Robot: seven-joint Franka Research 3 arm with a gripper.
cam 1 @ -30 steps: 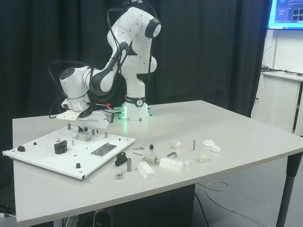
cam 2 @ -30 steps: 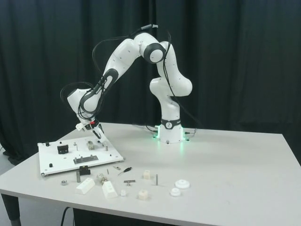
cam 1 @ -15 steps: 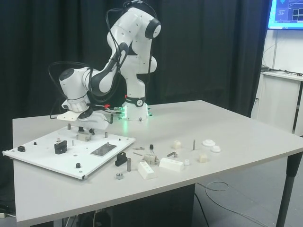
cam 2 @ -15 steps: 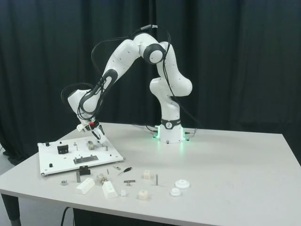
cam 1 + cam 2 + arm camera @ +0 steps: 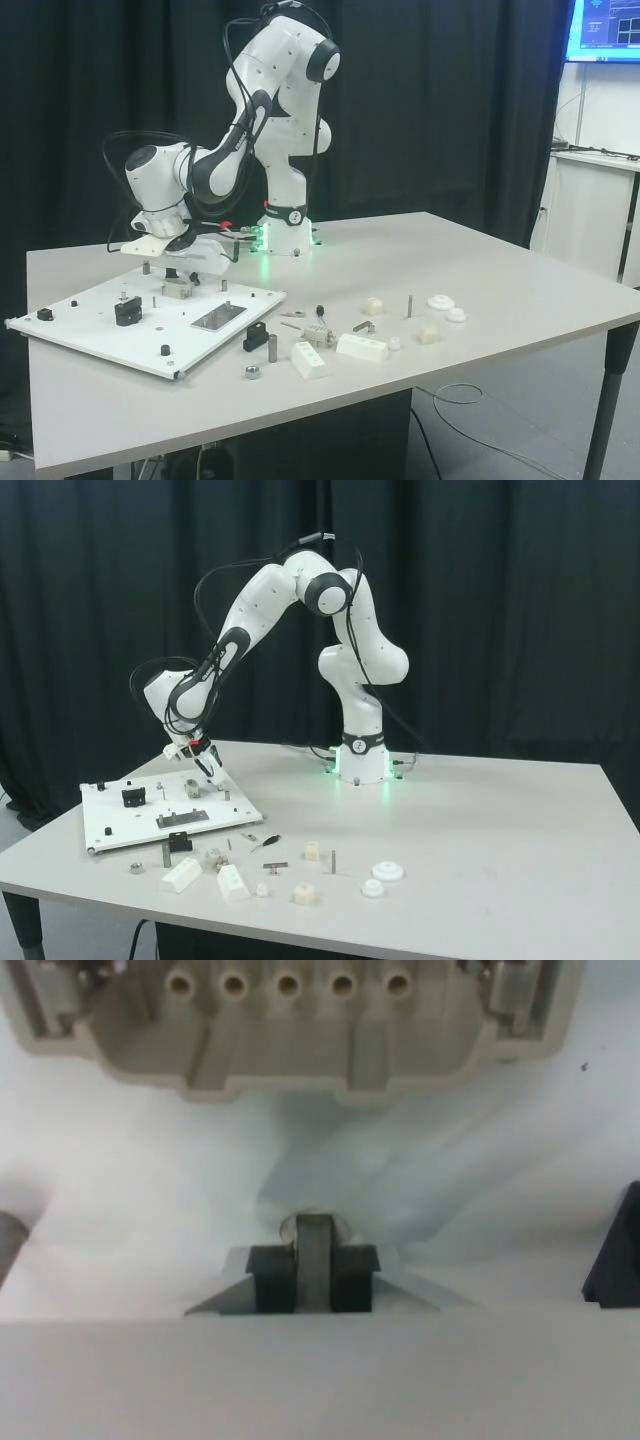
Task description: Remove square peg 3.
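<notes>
Above the board (image 5: 90, 325), at the desk's (image 5: 500, 280) nine o'clock side, fingers (image 5: 270, 1280) pinch the upright peg (image 5: 314, 1260); its long axis stands vertical, so lifting goes straight up

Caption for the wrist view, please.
Gripper shut on a grey peg above the white board.

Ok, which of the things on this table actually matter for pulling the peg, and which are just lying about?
In play:
gripper, shut on the square peg
white board

Lying about:
two white blocks in front of the board
two white round parts
thin upright pin
black block and nut
</notes>
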